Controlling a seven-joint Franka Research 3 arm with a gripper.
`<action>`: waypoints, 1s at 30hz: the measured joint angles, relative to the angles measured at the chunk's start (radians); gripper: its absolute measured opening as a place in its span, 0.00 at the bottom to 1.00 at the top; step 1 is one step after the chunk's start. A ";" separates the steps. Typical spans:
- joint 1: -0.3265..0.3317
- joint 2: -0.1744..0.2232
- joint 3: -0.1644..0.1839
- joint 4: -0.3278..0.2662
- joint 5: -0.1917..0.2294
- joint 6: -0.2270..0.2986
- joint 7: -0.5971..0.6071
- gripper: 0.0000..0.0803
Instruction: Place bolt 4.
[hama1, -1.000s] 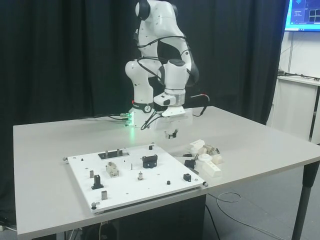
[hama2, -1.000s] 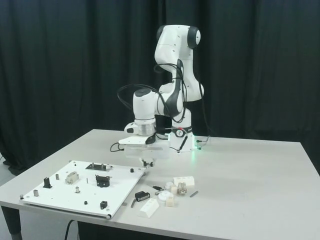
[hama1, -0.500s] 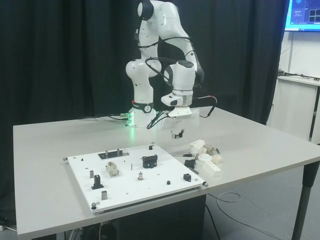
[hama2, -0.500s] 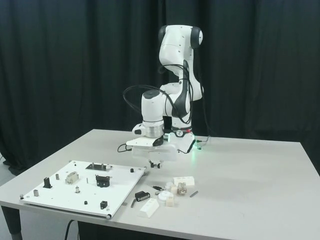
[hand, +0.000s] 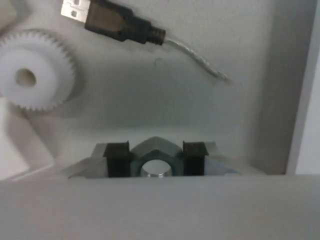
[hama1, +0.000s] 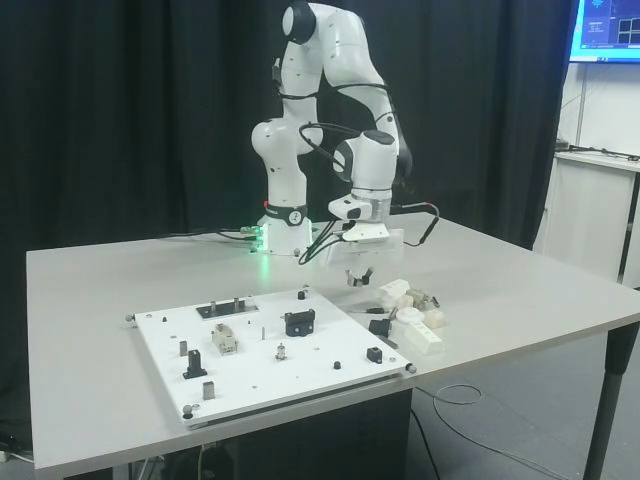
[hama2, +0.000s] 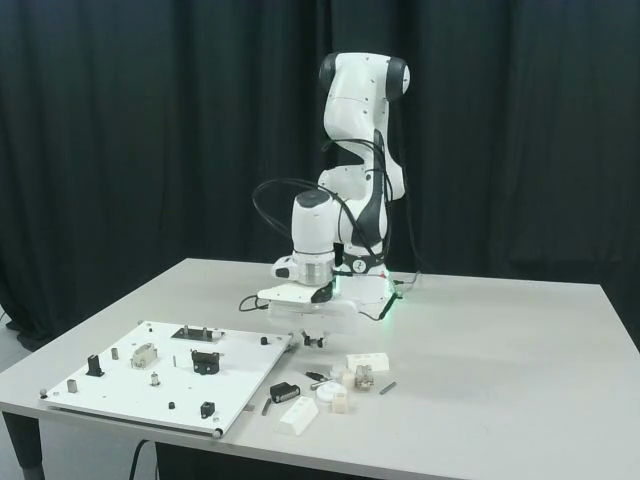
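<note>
One second ago our hand (hama1: 358, 277) hung beside the white board (hama1: 260, 350); now we have carried it over the loose parts (hama2: 340, 385) on the desk (hama1: 520, 285). It is clenched on the bolt (hand: 155, 167), so placing remains.

White arm (hama1: 330, 95) of rounded, glossy segments with black bands at the joints. Black cables (hama2: 275, 190) loop from the wrist along the forearm. Green light glows at the base (hama1: 262, 240); two black fingertip pads (hand: 118, 157).
</note>
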 joint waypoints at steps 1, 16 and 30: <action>0.000 0.005 0.004 0.000 0.000 0.005 0.004 0.28; -0.007 0.051 0.056 -0.006 0.000 0.042 0.061 0.28; -0.033 0.061 0.088 -0.007 0.000 0.065 0.087 0.28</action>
